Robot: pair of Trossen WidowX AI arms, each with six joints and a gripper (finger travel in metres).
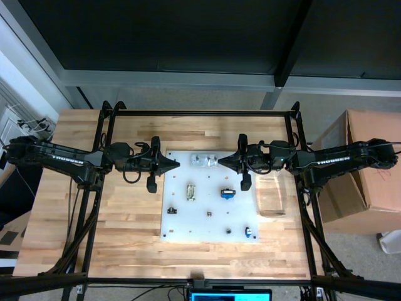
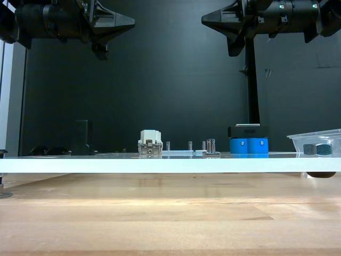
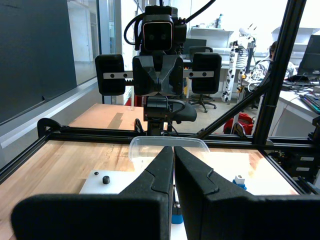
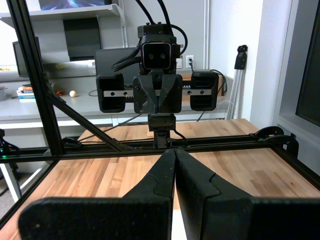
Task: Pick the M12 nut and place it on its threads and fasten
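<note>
The left gripper (image 1: 176, 164) and the right gripper (image 1: 222, 162) hang high up, fingers pressed together, pointing at each other.

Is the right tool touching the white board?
No: in the low view the right tool hangs high above the white board, facing the left tool at the same height.

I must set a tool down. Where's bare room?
Bare wood left of the white board and along its near edge. Crowded: mid-board by the blue block; clear tray at right. Left gripper and right gripper hang over the board's far edge. M12 nut: cannot tell.
</note>
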